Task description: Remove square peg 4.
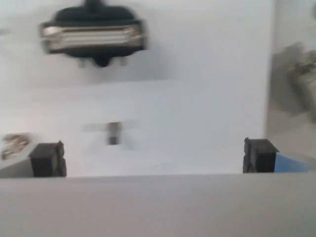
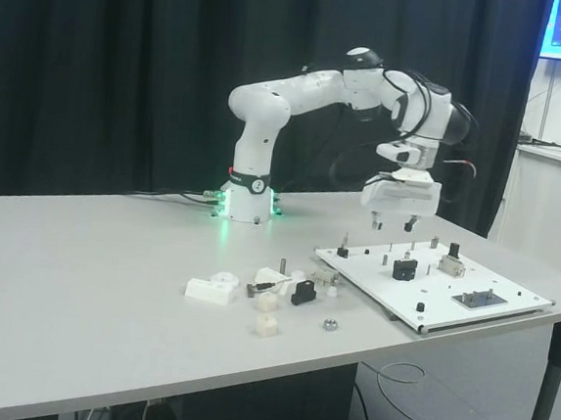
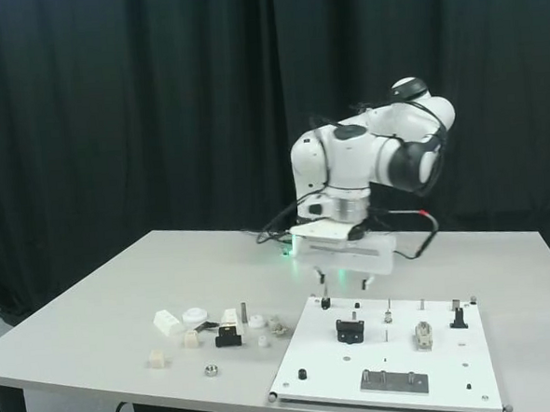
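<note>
The white arm's gripper (image 2: 394,223) hung above the far edge of the flat white assembly board (image 2: 492,314), its two black fingertips (image 1: 47,159) spread wide apart and grasping nothing. Which of the small upright pegs on the board was square peg 4 could not be told. A black multi-pin connector (image 1: 93,33) lay on the board below the wrist. Loose white and black parts (image 3: 191,328) sat on the grey table (image 2: 89,262) beside the board.

Both room views are evenly lit against black curtains (image 3: 157,110); the wrist view is motion-blurred, its white board (image 1: 197,98) glaring.
</note>
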Tool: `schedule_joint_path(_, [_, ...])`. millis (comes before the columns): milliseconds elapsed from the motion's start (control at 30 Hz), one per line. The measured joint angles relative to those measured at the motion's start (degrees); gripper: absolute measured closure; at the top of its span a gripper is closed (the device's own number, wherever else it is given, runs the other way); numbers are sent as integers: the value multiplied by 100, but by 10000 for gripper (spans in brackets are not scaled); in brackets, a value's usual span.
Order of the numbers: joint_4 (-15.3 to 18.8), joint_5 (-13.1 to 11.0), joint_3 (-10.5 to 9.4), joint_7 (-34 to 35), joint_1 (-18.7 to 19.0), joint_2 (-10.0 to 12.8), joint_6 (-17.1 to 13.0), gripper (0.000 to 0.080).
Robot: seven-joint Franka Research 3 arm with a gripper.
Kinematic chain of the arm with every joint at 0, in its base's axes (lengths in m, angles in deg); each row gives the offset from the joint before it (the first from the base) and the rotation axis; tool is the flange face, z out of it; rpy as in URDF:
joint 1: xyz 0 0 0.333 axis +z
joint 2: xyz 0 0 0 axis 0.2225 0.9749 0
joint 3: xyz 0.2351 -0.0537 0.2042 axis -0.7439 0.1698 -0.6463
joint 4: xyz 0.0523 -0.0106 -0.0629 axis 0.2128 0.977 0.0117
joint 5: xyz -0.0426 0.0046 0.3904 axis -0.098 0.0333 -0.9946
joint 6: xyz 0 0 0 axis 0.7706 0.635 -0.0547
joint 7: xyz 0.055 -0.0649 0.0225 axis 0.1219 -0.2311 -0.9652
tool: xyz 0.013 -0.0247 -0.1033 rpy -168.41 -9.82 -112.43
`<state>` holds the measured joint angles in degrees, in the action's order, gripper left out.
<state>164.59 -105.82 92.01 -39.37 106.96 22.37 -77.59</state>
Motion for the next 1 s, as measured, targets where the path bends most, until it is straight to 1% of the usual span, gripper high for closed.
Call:
schedule_joint_path(133, [-4,1,-45,326,343,-2,-63,3])
schedule_joint_path(267, [-10,-2,-110,793,675,-19,-140,3])
schedule_joint_path(533, [-67,-11,-321,1658,1246,-143,-447,3])
schedule_joint_path(767, [-195,-68,-478,2248,1559,-166,-596,3])
schedule_joint_path(1000, [-301,-179,-616,2652,1721,-169,-661,3])
